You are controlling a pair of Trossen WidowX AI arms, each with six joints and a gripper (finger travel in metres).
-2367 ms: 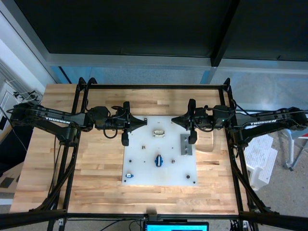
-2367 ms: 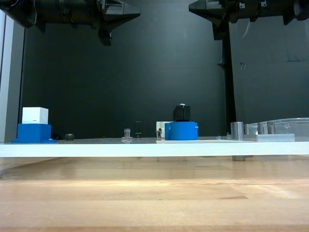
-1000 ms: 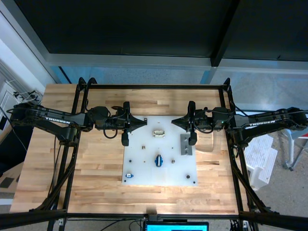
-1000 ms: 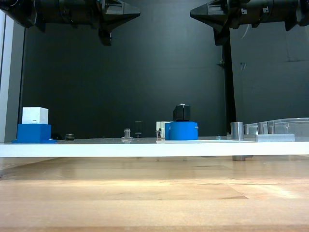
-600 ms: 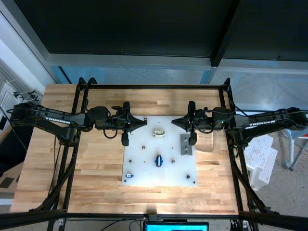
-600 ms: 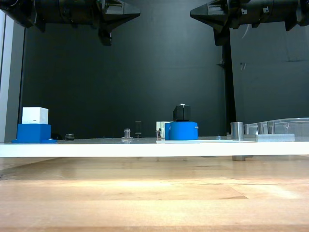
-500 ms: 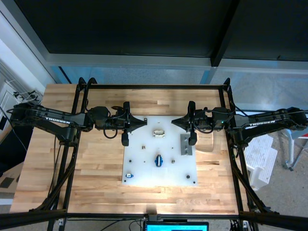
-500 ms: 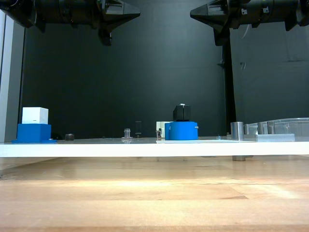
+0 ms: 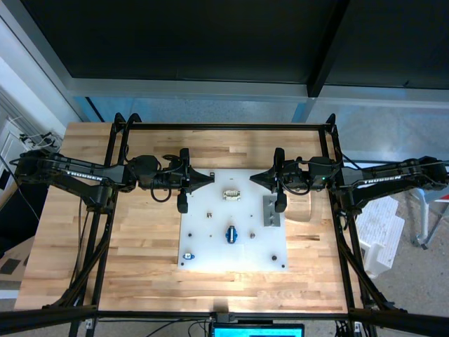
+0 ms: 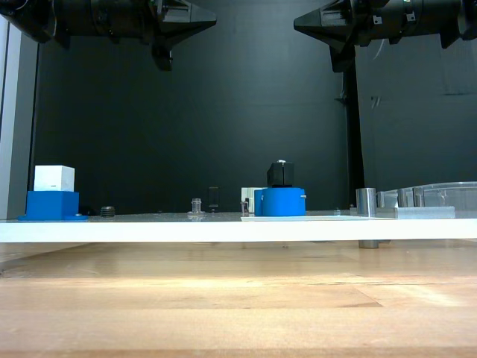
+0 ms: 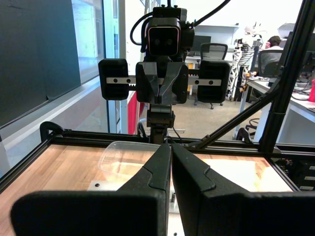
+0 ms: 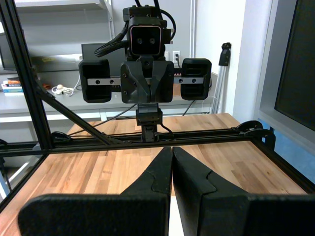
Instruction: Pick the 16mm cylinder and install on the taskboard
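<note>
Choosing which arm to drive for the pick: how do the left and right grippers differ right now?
The left gripper hangs above the far-left part of the taskboard; the right gripper hangs above its far-right part. The right gripper is close to the grey block and the clear tray; the left gripper is away from both. Shared: both shut, empty, raised high, tips facing each other.

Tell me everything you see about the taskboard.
The taskboard is a flat white square plate lying level on the wooden table. It carries a grey block, a blue fitting, small connectors and dark holes. The left gripper and right gripper, both shut, hang high above its far edge, not touching it.
</note>
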